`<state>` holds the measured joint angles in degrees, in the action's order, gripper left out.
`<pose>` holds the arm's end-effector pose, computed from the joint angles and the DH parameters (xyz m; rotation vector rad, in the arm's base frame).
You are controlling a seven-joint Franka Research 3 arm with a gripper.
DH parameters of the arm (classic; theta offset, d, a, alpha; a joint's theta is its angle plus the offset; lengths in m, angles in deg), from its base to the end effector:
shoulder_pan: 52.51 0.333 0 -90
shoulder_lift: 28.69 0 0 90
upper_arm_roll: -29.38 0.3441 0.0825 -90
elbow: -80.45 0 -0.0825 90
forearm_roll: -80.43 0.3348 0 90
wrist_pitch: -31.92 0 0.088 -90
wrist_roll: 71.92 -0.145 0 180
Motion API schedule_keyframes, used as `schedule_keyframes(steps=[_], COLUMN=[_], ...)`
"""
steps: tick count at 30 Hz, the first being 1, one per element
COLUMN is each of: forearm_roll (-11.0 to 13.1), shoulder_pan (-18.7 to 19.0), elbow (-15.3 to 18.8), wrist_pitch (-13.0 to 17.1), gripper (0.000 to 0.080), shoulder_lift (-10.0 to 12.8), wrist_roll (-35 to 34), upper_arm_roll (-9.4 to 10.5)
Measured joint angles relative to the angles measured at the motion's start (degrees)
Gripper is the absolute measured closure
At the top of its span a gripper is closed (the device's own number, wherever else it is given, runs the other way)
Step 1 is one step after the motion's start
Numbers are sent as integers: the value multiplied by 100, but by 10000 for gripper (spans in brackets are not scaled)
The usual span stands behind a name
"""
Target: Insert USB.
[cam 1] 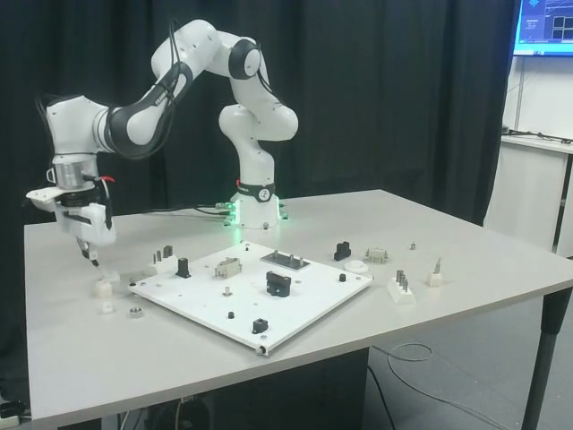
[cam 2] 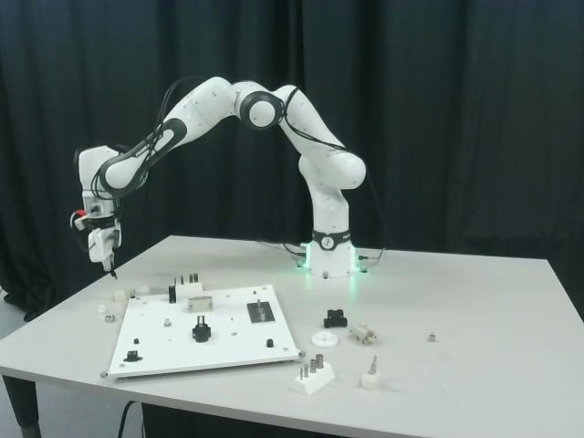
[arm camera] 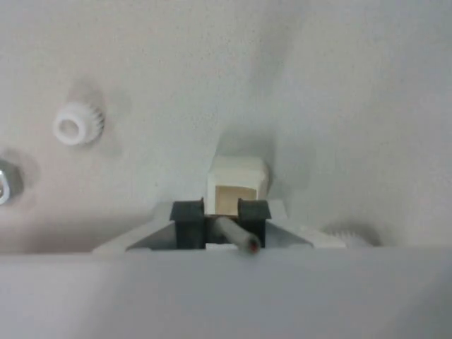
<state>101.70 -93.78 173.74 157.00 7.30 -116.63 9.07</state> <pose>0.3640 -0.5532 0.2833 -1.6274 2.5742 0.0133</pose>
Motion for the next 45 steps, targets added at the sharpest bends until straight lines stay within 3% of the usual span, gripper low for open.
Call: schedule_keyframes(steps=[9, 32, 45], forearm_roll=[-53, -61, -54], shoulder_pan=[0, -10, -11], elbow=[-13, -2, 139], wrist_pitch=[-155, -171, -193], gripper=[708, 708, 708], shoulder_lift=[-129, -114, -179], wrist_roll=[0, 7, 945], upper_arm_roll=[-46, -96, -110])
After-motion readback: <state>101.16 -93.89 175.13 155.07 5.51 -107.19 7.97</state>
